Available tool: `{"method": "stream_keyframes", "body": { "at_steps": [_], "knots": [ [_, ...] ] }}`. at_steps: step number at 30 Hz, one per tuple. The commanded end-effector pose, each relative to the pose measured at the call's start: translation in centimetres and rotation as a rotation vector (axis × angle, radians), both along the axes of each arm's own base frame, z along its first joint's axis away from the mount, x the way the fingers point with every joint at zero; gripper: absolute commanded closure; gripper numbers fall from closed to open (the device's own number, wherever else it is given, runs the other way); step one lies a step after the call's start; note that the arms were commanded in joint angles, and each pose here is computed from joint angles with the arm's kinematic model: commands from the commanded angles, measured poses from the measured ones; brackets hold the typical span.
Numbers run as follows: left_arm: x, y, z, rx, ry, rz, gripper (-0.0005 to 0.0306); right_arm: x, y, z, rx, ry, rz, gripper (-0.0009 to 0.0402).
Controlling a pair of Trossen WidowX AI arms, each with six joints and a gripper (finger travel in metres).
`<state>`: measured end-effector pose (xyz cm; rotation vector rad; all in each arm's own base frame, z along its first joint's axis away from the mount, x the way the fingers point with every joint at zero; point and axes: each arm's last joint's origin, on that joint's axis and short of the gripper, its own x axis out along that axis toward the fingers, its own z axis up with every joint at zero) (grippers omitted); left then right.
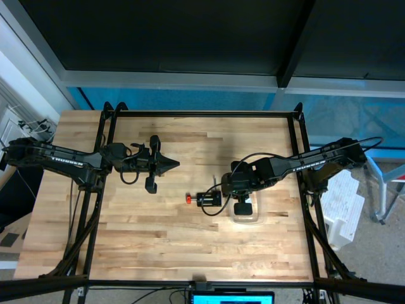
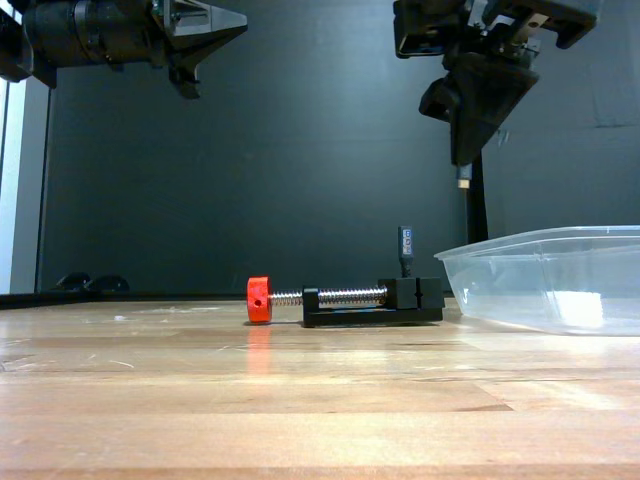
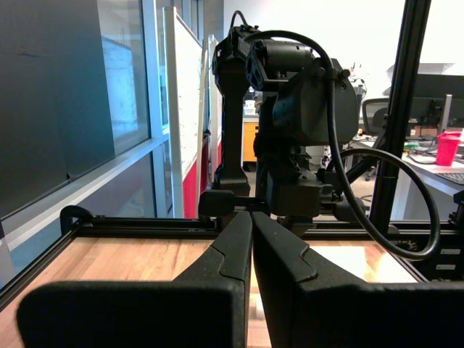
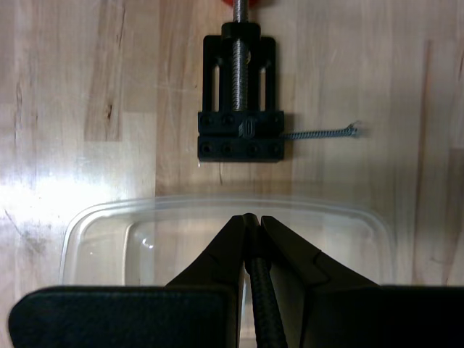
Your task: Pick the usb-c connector and install on the hub
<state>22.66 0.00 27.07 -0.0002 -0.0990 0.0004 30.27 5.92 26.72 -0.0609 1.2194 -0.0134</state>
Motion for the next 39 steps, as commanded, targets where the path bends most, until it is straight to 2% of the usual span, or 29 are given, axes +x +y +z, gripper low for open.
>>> {"method": "stream_keyframes", "body": {
  "at_steps": [1, 11, 17, 20, 35, 39],
  "knots": [
    [0.0, 0.0, 0.0, 0.000, 0.000, 0.000, 0.0300, 0.6, -0.1, 0.1, -0.004, 0.005, 0.002, 0.0393],
    [0.0, 0.0, 0.0, 0.000, 0.000, 0.000, 0.0300, 3.0, 0.3, -0.3, -0.018, 0.010, 0.036, 0.0393],
    [0.0, 0.0, 0.0, 0.000, 0.000, 0.000, 0.0300, 4.1, 0.3, -1.2, -0.018, 0.008, 0.039, 0.0393],
    [0.0, 0.0, 0.0, 0.000, 0.000, 0.000, 0.0300, 4.3, 0.3, -1.7, -0.020, 0.016, 0.039, 0.0393],
    [0.0, 0.0, 0.0, 0.000, 0.000, 0.000, 0.0300, 4.8, 0.2, -2.0, -0.025, 0.012, 0.040, 0.0393],
    [0.0, 0.0, 0.0, 0.000, -0.001, 0.000, 0.0300, 4.9, 0.2, -2.2, -0.044, 0.015, 0.032, 0.0393]
  ]
}}
